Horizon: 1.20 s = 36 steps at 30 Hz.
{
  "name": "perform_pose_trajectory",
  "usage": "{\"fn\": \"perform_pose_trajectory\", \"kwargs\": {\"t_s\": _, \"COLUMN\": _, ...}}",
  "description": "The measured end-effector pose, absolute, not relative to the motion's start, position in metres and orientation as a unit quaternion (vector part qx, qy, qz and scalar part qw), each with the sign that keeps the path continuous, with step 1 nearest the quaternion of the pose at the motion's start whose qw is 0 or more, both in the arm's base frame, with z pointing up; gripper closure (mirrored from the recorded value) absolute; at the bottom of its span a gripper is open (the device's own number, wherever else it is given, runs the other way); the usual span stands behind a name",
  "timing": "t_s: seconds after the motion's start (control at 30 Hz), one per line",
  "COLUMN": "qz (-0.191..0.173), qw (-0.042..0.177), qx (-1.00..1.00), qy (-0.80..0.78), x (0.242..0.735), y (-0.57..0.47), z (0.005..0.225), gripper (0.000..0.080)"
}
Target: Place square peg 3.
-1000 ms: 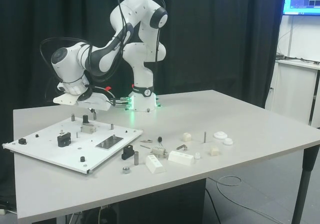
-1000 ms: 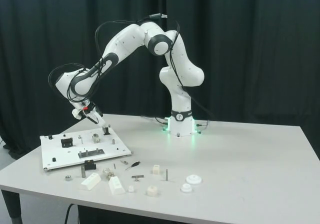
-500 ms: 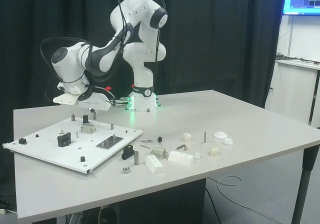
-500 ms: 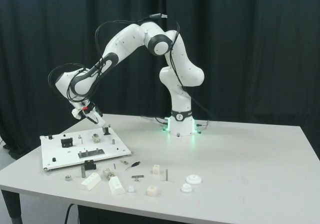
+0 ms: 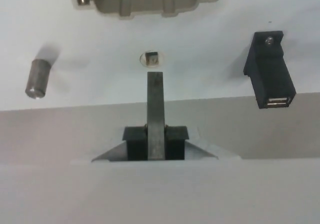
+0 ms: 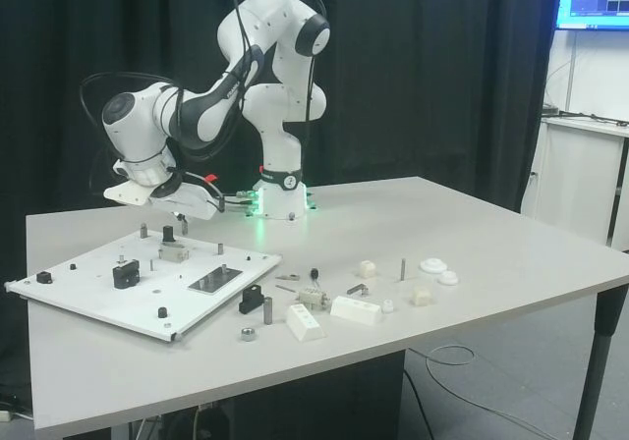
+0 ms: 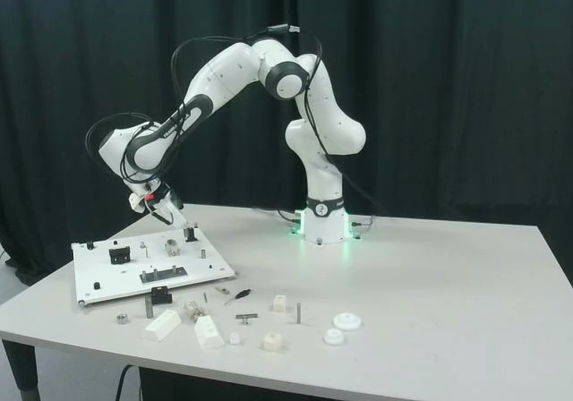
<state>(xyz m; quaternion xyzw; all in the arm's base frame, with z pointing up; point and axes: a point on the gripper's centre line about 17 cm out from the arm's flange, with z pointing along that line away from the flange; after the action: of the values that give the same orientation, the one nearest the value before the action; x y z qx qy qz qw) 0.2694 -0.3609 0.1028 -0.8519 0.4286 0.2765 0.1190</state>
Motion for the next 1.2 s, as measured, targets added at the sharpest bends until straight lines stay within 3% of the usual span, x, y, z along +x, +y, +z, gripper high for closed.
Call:
{"fn": "perform_pose_trajectory", "kwargs": {"t_s": 0.63, "qz": 0.285, "qw": 0.136, "qx": -0.854, "qy": 0.413, "x": 0.284, "y": -0.338, "z": 0.116, "gripper": 0.0729}}
{"fn": "perform_pose_trajectory", "kwargs": {"t_s": 0.97, "qz": 0.263, "qw": 0.152, "qx": -0.867, "qy": 0.396, "x": 0.329, "y": -0.309, "z": 0.132, "gripper": 0.0729}}
{"fn": "perform_pose_trajectory", "kwargs": {"t_s": 1.2, "qz": 0.245, "qw": 0.152, "qx": -0.877, "qy": 0.385, "x": 0.371, "y": -0.286, "z": 0.136, "gripper": 0.0729}}
